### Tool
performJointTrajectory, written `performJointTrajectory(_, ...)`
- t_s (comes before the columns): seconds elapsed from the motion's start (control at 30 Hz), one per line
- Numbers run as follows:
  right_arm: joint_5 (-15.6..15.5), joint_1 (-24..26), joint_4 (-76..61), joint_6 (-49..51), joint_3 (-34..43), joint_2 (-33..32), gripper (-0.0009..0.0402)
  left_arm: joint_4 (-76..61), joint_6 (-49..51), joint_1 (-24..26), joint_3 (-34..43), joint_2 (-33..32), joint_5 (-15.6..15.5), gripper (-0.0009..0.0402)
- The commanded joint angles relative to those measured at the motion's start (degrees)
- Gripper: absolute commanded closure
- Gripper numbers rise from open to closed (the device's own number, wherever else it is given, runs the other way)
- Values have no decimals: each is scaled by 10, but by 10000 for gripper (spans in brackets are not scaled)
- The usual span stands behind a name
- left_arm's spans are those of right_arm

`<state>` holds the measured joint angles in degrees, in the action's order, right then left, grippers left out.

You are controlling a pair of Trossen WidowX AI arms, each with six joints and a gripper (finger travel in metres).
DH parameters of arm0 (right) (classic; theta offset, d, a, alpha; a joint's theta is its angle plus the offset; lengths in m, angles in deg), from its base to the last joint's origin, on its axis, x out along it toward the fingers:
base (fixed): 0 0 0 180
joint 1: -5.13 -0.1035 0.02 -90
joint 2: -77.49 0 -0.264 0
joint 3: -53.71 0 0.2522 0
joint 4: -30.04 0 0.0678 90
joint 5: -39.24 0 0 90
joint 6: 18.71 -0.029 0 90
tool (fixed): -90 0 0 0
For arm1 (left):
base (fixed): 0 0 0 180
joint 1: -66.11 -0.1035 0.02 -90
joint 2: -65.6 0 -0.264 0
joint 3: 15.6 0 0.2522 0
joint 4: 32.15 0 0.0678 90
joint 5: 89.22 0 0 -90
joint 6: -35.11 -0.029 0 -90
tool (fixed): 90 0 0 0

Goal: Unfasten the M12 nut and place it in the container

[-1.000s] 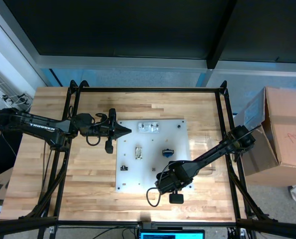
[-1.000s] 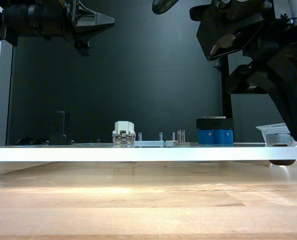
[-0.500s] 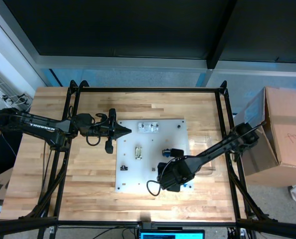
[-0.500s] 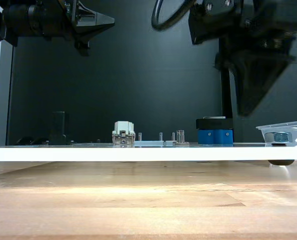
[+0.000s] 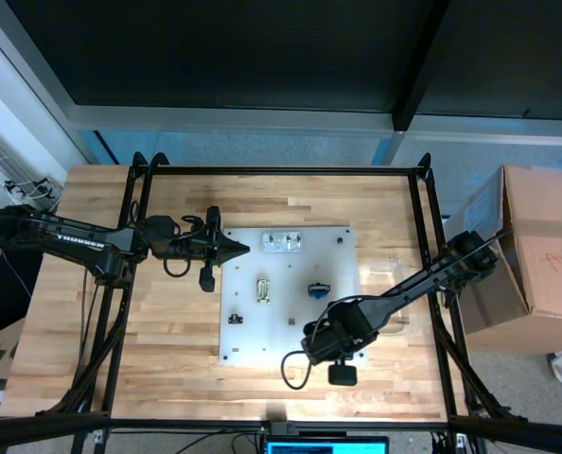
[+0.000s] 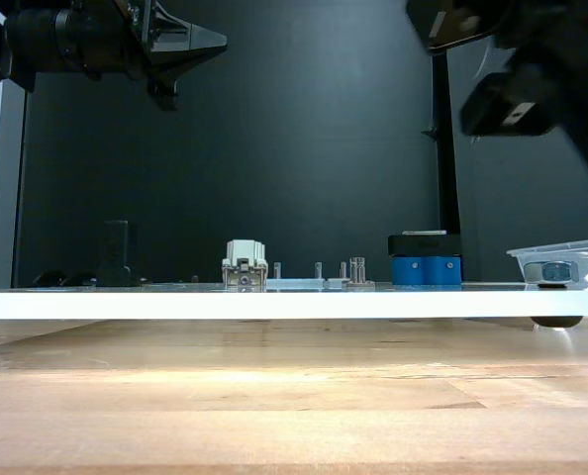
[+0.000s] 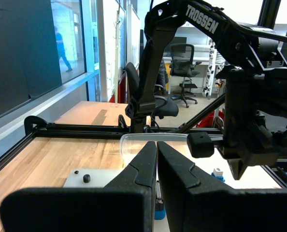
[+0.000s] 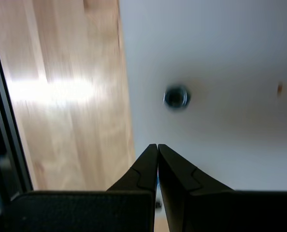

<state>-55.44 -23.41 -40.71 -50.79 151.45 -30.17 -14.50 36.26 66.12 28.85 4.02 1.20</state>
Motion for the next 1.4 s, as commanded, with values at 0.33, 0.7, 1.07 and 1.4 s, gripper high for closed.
performJointTrajectory(0.33,-5,-1,50,25,-5,-47,393,0,0,0,0,0,0,393)
performJointTrajectory(0.7,2,-1,58,25,-18,-46,393,0,0,0,0,0,0,393)
performJointTrajectory(1.07,155,0,-12,-25,-9,-32,393,0,0,0,0,0,0,393)
performJointTrajectory(1.4,15,0,-12,-16,-3,-30,393,0,0,0,0,0,0,393)
